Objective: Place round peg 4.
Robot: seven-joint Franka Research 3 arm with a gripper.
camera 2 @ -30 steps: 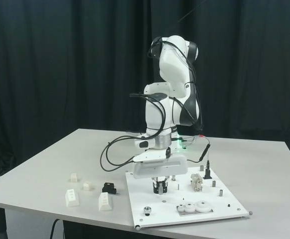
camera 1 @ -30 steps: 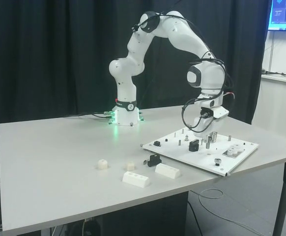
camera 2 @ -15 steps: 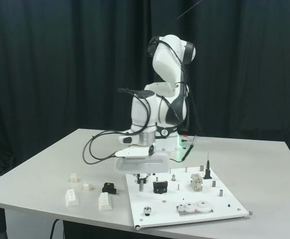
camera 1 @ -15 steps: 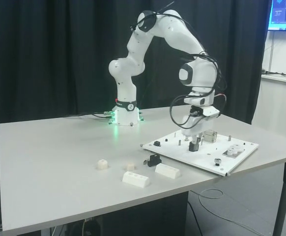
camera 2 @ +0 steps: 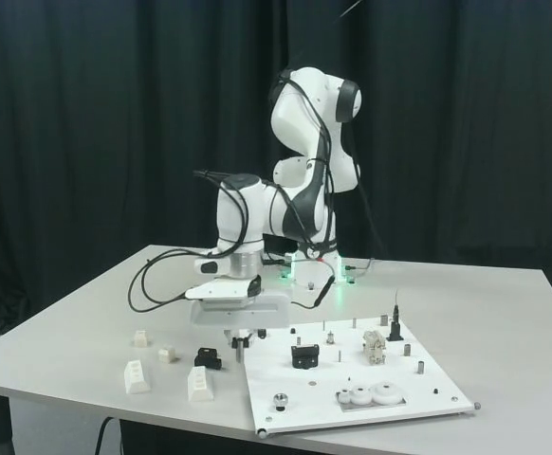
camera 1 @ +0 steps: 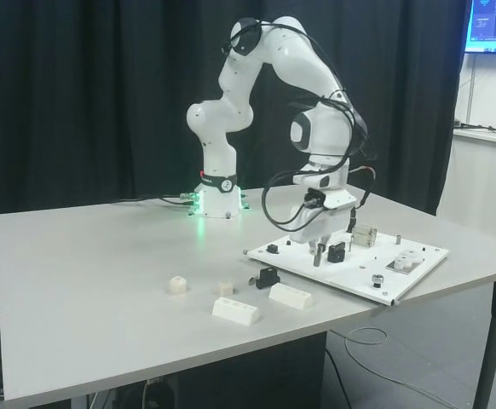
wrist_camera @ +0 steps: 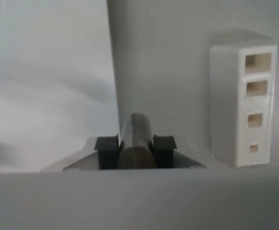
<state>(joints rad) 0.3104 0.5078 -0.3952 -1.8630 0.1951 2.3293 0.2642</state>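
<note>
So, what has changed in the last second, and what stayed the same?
The gripper, shut on a round peg, travelled across the white board from its middle to the edge nearest the loose white blocks. Nothing was released or newly grasped. The blocks, the board's parts and the table kept their places.

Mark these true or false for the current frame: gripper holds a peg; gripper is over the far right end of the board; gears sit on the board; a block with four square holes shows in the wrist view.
1. The gripper holds a peg. True: its fingers are clamped on both sides of a dark round peg.
2. The gripper is over the far right end of the white board in the second room view. False: it hangs at the board's left edge.
3. Two white gears sit on the board. True.
4. A white block with four square holes shows in the wrist view. True.
</note>
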